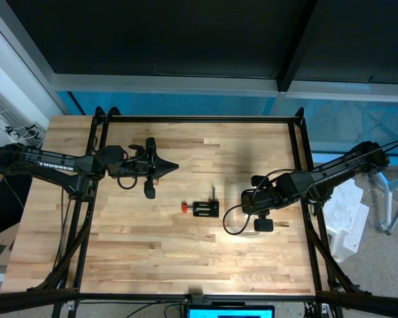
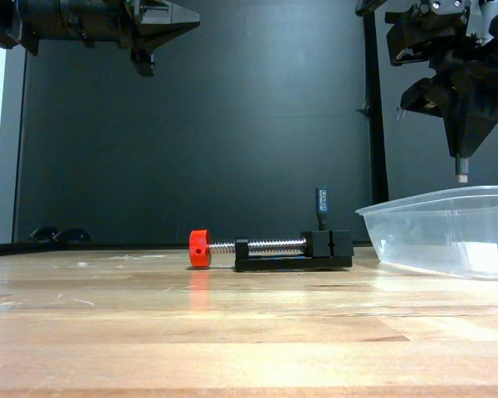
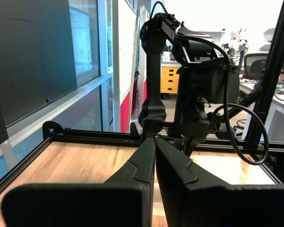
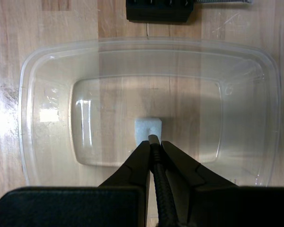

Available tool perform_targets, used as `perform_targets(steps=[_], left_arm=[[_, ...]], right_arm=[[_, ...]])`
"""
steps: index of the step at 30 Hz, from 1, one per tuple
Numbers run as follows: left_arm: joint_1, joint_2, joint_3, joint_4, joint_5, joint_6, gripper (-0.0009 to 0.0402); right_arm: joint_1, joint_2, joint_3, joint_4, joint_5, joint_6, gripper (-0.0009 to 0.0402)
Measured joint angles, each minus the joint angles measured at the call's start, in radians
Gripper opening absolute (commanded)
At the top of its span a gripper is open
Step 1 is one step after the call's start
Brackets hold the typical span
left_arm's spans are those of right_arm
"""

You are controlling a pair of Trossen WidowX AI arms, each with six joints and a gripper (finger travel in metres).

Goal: Pick the usb-c connector and install on the hub

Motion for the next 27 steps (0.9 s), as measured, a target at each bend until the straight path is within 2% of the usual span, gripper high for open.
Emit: perform_targets(steps=[11,19,23,27], left_arm=[[0.000,0.000,0.000,0.000,0.000,0.000,0.0000],[0.000,0.000,0.000,0.000,0.000,0.000,0.0000],[0.000,0.000,0.000,0.000,0.000,0.000,0.0000],[0.000,0.000,0.000,0.000,0.000,0.000,0.0000]], right_arm=[[-0.009,0.029,0.091,-0.021,0.006,0.001,0.0002],[-0.031,0.051,0.116,0.000,0.008,0.000,0.0002],[-0.039,0.081,0.152,0.008,0.035,-0.008,0.0002],[-0.054,0.122,0.195,0.014,0.039,-0.024,0.0002]])
